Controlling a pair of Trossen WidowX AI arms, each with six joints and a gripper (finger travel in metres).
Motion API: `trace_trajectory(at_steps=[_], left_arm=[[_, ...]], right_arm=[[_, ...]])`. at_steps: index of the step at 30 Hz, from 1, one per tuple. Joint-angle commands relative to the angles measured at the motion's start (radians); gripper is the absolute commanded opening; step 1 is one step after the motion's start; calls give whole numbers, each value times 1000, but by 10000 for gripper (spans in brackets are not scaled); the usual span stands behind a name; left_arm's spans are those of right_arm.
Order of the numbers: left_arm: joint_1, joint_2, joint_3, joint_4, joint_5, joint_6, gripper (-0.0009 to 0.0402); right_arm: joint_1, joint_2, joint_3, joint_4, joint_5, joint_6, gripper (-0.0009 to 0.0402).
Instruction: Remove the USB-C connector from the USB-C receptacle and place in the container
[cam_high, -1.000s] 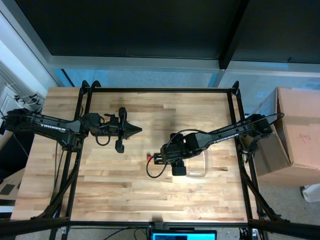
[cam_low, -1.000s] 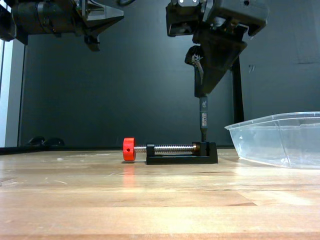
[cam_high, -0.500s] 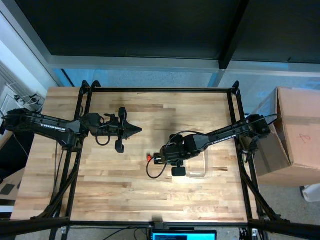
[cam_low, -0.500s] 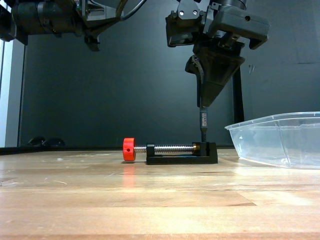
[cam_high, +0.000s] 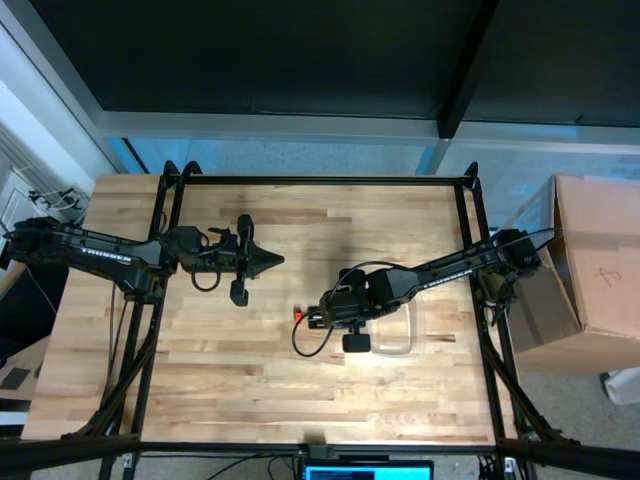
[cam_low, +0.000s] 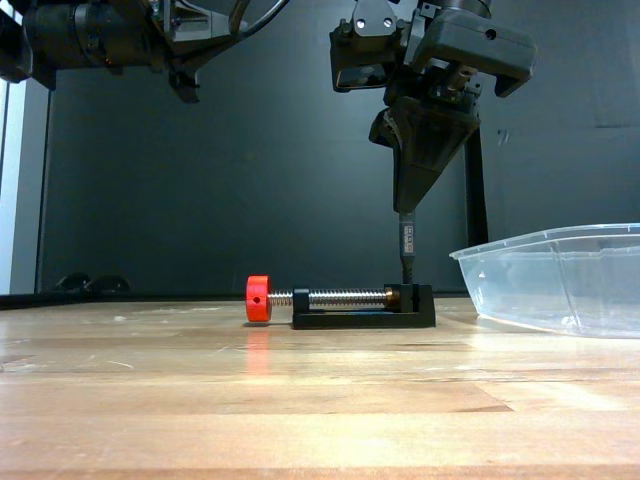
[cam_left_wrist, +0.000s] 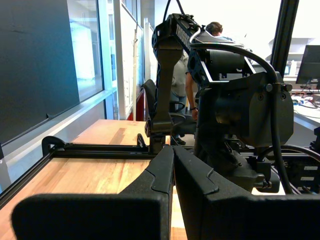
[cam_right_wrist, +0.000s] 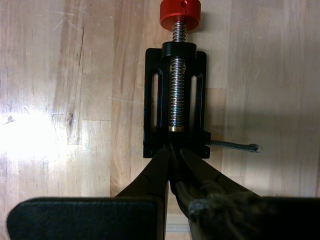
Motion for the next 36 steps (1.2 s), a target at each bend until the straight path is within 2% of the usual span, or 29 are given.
trace_trajectory(at_steps=[1, 19, 27, 36], left_arm=[[0, 0, 0, 0, 0, 0, 0], [0, 0, 0, 0, 0, 0, 0], [0, 0, 0, 0, 0, 0, 0], [0, 0, 0, 0, 0, 0, 0]], right_arm=[[0, -11, 8, -5, 15, 1, 1], [8, -156, 10, -59, 11, 20, 0], [49, -309, -130, -56, 10, 62, 0], [108, -467, -350, -55, 11, 93, 0]])
